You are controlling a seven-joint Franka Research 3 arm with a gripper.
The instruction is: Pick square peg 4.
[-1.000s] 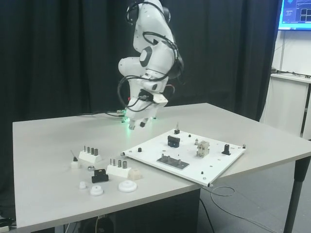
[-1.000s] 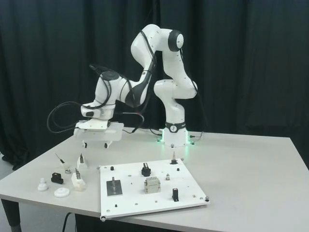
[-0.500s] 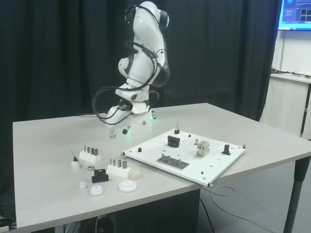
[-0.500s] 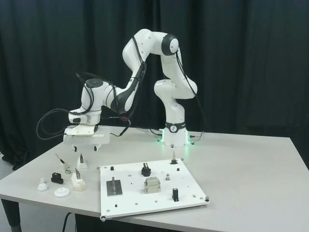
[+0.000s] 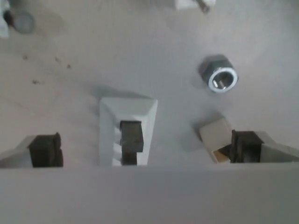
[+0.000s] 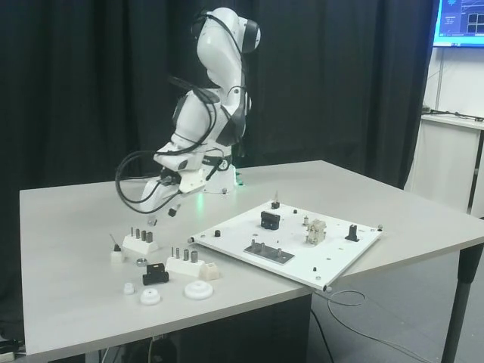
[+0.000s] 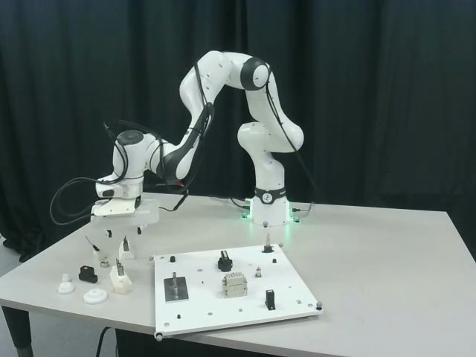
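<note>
In the wrist view a white holder block (image 5: 128,112) lies under the gripper (image 5: 145,148), with a dark square peg (image 5: 131,136) standing in it between the two fingers. The fingers (image 5: 45,150) are far apart, so the gripper is open and holds nothing. In the first room view the gripper (image 6: 163,216) hangs a short way above the white holder (image 6: 141,244), which carries several upright pegs. From the second room view the gripper (image 7: 124,233) is just over the same holder (image 7: 125,251). I cannot tell which of the pegs is number 4.
A steel nut (image 5: 219,77) and a small pale block (image 5: 215,135) lie beside the holder. A second peg holder (image 6: 185,265), a black bracket (image 6: 155,274) and white gears (image 6: 198,289) sit nearer the front edge. The white assembly board (image 6: 333,261) lies to the right.
The arm has swung left and down from over the table's back middle to a spot just above the peg holders. The gripper carries nothing throughout.
</note>
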